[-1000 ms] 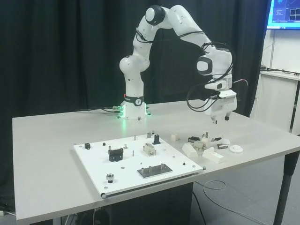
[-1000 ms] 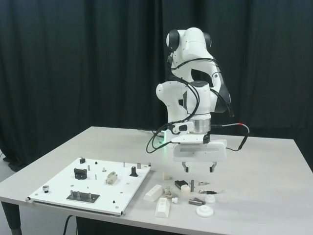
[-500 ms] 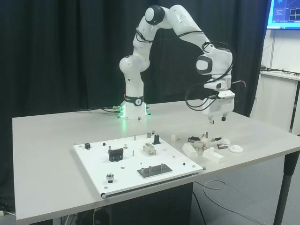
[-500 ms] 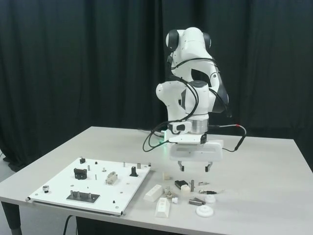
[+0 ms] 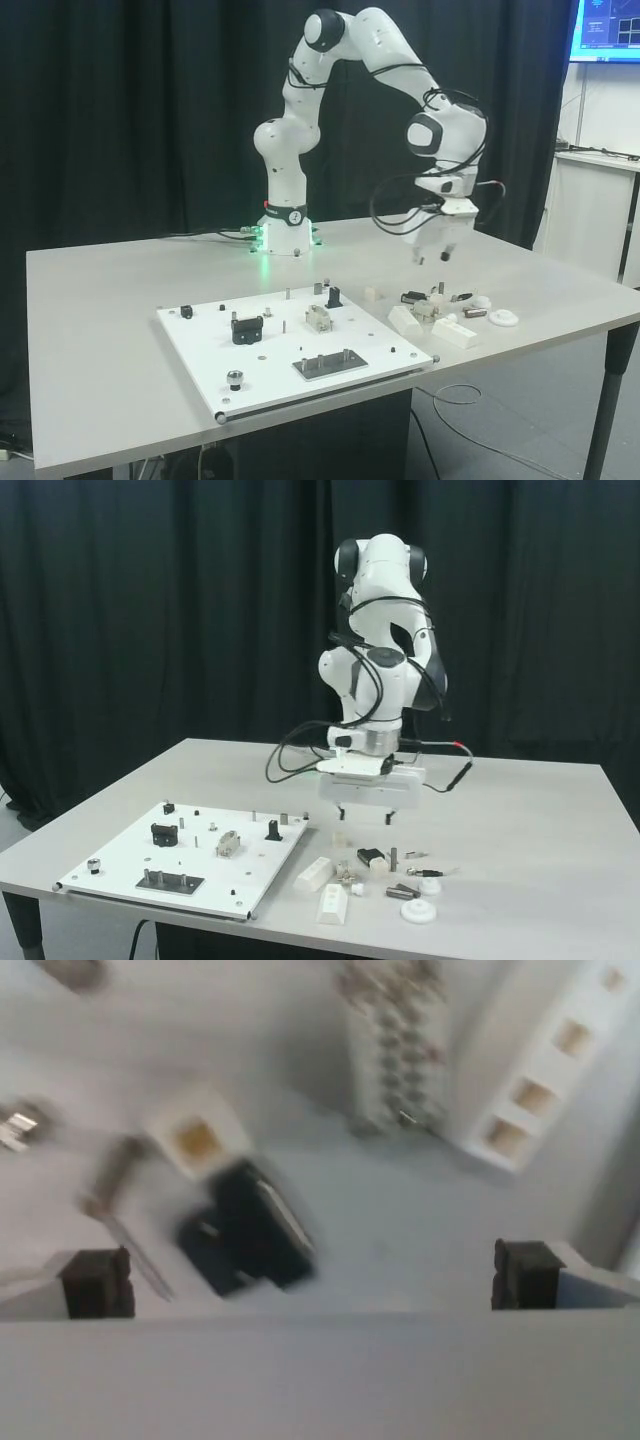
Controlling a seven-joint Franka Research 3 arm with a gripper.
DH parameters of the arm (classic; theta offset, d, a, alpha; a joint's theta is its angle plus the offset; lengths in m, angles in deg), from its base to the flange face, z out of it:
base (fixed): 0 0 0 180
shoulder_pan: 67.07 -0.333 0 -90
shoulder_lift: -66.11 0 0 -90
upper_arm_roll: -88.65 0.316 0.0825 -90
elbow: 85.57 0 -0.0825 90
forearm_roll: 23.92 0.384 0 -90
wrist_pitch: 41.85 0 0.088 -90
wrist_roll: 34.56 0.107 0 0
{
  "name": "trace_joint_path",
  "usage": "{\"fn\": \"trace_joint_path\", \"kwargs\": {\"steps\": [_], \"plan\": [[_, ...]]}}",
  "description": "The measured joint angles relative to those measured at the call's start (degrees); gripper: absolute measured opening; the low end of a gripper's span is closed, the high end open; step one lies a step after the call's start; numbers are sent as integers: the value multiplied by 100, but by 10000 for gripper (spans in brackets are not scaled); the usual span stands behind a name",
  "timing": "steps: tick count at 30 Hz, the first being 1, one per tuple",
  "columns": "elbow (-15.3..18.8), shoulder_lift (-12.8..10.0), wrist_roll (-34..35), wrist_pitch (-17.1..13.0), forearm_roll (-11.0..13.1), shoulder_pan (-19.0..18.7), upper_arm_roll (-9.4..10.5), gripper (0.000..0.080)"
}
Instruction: Remove square peg 4.
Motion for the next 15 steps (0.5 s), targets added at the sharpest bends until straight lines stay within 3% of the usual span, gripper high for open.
{"fn": "trace_joint_path", "kwargs": {"steps": [6, 15], "plan": [[187, 168, -21, 262, -271, 305, 3, 800], [741, 539, -320, 238, -451, 761, 11, 800]]}}
